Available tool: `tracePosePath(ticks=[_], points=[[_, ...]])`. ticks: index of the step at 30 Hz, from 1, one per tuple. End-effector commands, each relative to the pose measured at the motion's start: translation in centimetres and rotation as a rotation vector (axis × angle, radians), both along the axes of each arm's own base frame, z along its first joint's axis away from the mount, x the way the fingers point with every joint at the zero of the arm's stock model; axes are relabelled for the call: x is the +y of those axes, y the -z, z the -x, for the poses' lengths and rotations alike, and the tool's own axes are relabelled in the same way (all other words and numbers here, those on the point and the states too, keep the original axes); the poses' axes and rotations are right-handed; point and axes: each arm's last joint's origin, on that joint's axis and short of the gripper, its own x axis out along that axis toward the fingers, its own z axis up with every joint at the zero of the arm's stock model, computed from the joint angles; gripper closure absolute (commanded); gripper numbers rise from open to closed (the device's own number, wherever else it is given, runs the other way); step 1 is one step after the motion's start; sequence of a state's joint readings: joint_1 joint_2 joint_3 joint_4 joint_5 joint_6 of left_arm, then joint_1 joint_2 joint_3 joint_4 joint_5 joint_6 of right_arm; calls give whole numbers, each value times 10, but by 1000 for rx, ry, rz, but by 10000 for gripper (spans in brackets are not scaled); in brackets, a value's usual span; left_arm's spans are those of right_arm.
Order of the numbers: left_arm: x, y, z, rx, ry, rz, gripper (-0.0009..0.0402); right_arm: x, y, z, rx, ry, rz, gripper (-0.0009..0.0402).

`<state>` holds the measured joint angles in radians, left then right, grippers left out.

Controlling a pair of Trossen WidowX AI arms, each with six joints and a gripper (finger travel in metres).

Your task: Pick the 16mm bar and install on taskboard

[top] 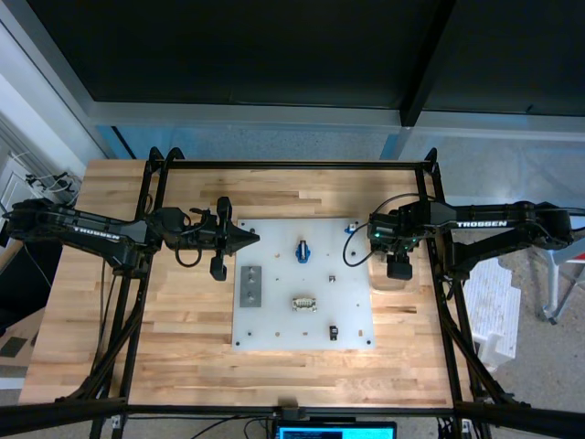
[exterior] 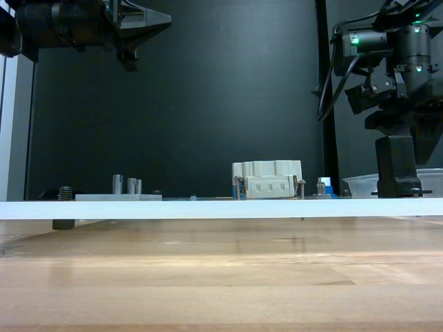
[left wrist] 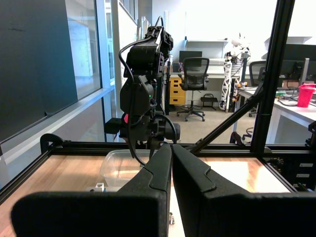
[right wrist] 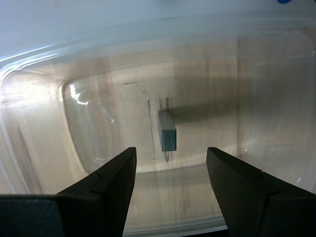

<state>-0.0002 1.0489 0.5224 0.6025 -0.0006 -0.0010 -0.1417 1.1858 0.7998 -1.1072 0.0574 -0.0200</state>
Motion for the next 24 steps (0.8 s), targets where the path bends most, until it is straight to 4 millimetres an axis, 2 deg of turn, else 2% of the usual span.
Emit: tracePosePath(ticks=[1,24], points=[[0,0,0,-1,0,0,393,2,6,0,-7,1,0,196],[0,0,0,-1,0,0,393,3,24,-7,-18,134,-12,197]])
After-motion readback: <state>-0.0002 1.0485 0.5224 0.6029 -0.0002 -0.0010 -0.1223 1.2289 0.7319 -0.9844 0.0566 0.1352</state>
